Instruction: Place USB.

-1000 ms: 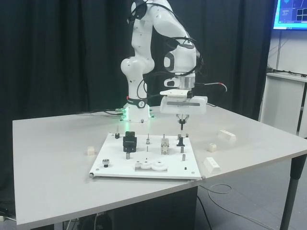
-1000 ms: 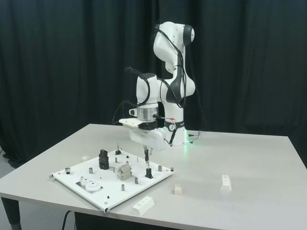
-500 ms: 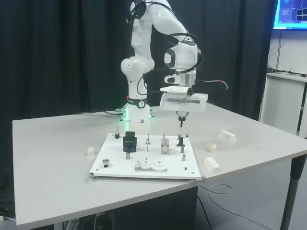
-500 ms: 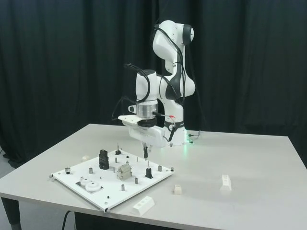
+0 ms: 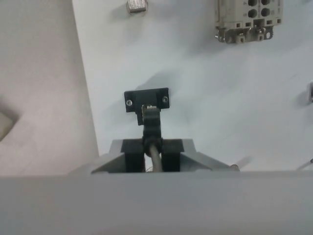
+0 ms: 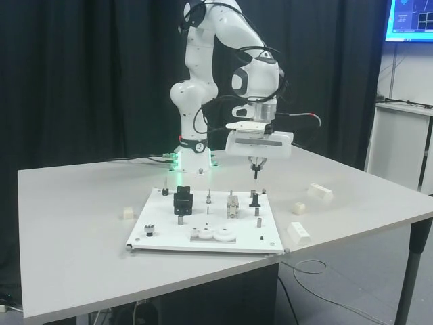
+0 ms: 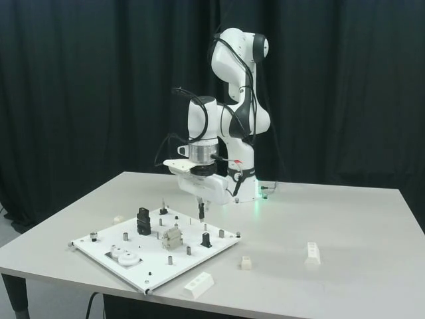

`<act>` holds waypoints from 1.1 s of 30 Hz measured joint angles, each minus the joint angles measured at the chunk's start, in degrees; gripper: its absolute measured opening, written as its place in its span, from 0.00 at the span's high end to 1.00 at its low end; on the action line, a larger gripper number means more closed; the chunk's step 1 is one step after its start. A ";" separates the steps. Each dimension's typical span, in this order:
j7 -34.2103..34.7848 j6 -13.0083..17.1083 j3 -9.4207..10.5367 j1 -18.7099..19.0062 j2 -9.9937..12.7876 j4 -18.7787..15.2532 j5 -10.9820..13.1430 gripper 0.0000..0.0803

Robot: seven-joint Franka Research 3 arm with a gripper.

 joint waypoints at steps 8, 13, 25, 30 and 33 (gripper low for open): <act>0.05 0.00 0.00 0.00 0.00 0.03 -0.01 0.92; 0.06 0.00 0.01 0.05 -0.01 0.05 -0.01 0.92; 0.69 0.00 1.73 0.66 -0.15 0.06 0.09 0.92; 2.41 0.00 3.39 1.14 -0.32 0.06 0.11 0.92; 3.30 0.01 4.50 1.54 -0.37 0.06 0.13 0.92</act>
